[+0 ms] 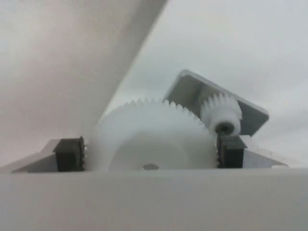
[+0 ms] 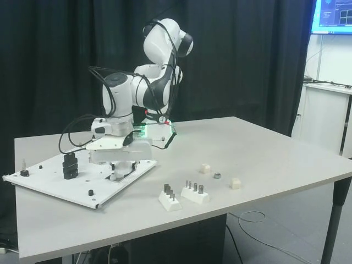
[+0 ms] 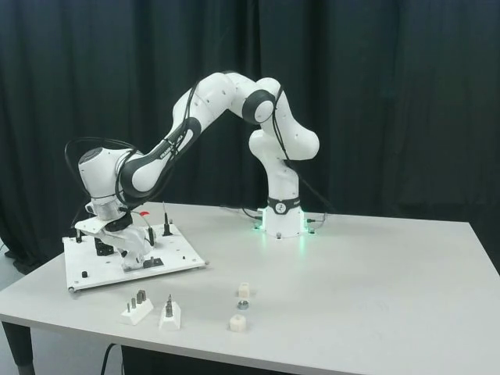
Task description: Insert large gear.
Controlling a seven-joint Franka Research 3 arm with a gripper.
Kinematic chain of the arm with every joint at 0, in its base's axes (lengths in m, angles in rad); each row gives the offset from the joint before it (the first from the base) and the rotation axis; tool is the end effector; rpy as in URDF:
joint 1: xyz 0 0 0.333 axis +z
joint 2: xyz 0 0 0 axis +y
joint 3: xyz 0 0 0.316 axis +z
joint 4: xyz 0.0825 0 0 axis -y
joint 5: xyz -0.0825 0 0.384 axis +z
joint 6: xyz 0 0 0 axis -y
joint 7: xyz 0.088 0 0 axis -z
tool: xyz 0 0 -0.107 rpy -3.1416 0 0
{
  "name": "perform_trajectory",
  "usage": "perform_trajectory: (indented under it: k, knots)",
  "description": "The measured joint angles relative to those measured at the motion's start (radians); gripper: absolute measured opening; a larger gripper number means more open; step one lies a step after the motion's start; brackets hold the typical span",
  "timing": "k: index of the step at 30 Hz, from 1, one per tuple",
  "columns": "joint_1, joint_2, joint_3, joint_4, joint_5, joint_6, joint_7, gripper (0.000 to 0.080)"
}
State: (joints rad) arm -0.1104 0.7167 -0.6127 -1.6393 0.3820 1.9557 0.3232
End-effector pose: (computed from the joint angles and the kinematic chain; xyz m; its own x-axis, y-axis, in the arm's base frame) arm 0.5338 -0.3794 0.2355 0.3660 -0.9081 -0.2034 -0.9034 -0.3992 0.1566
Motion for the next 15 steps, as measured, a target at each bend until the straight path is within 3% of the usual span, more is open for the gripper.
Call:
perform_trajectory:
  k: [15]
  knots:
    - [0.024,-0.121,0.0,-0.204,0.002,0.172,0.032,0.0597]
